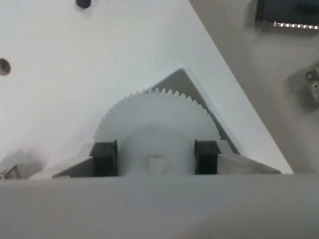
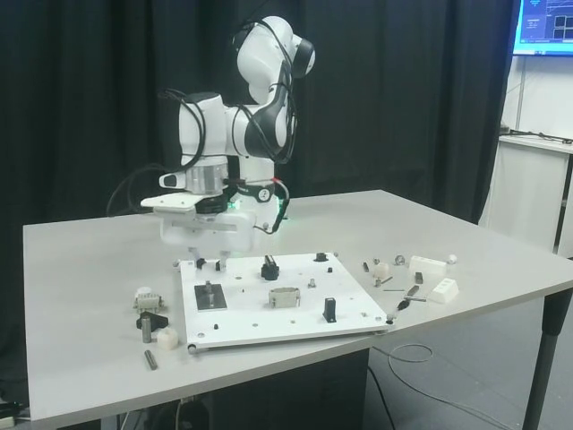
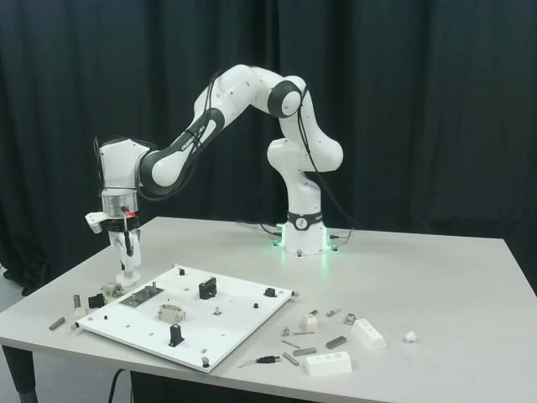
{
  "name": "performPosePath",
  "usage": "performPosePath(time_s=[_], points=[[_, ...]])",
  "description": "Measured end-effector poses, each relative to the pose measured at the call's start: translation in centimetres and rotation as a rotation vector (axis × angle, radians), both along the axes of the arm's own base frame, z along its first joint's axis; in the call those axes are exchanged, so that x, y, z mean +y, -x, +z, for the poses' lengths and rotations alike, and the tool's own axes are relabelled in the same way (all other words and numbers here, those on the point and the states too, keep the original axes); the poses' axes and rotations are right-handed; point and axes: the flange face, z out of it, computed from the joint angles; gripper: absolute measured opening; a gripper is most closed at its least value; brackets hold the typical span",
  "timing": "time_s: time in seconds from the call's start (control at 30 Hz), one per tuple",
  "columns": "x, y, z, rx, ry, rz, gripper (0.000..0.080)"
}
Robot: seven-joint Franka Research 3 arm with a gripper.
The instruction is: Place large gear.
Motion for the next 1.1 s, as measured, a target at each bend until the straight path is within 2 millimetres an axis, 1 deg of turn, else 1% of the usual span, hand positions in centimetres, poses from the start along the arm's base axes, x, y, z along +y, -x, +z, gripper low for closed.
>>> performPosePath(time_s=[0.23, 1.1], points=[[0.12, -0.19, 0.37, 0.0, 0.004, 0.011, 0.0328], [0.41, -0.45, 0.46, 0.003, 0.011, 0.038, 0.0328]])
